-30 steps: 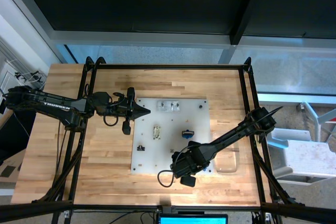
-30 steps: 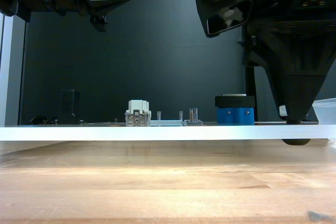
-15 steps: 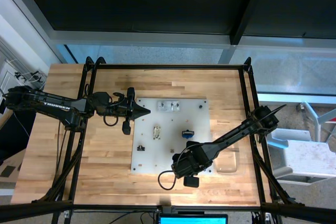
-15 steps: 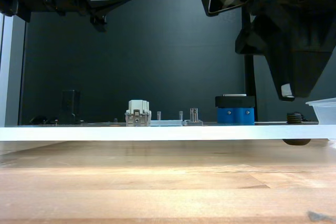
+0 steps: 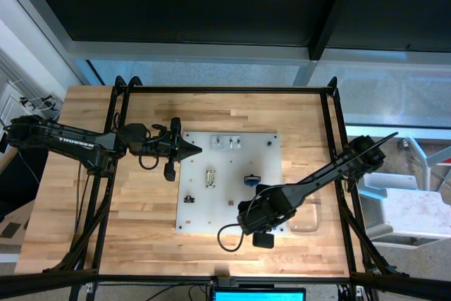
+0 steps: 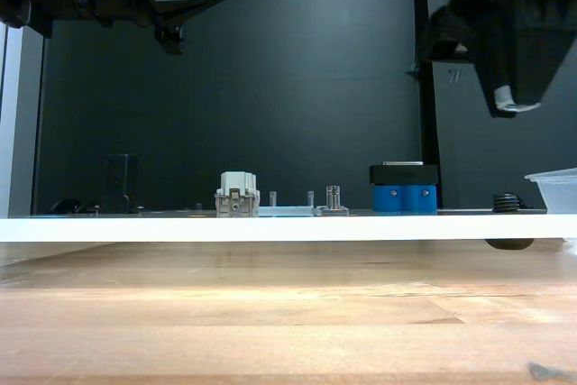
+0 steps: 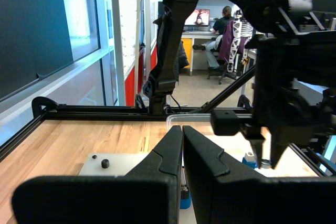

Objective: Unfasten the M12 fastener and place in the container

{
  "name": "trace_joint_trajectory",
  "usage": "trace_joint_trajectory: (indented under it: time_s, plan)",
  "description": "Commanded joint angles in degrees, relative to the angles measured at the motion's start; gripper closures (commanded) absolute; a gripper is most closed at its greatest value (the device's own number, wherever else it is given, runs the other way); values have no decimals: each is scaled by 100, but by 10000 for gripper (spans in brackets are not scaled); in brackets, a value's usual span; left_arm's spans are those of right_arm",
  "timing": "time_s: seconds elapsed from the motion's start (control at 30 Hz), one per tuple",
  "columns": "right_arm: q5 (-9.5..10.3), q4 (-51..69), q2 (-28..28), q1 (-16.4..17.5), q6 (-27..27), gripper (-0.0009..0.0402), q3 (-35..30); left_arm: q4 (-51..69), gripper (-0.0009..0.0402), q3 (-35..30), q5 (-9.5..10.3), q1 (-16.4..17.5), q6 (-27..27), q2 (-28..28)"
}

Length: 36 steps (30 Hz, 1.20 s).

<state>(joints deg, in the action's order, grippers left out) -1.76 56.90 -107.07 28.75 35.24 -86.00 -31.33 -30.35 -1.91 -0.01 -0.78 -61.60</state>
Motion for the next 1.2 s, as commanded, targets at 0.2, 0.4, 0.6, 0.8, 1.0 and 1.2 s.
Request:
trace_joint_trajectory:
  time_s: [0.2, 0.4, 0.6, 0.8, 1.0, 1.2]
  plan:
    - [-17, -9, 920, 15, 7, 391, 1010, -2, 393, -2, 0, 0, 2, 0]
    - [-15, -11, 1611, 57, 9, 391, 1779, -2, 393, -2, 0, 0, 2, 0]
    - [-11, -13, 2109, 251, 9, 391, 2363, -2, 393, -2, 0, 2, 2, 0]
    - [-11, -22, 2503, 409, 31, 391, 2844, -2, 393, -2, 0, 2, 2, 0]
    - [-11, -83, 2863, 581, 31, 391, 3322, -2, 393, -2, 0, 0, 2, 0]
    - [-11, -225, 3139, 774, 55, 391, 3709, -4, 393, -2, 0, 0, 2, 0]
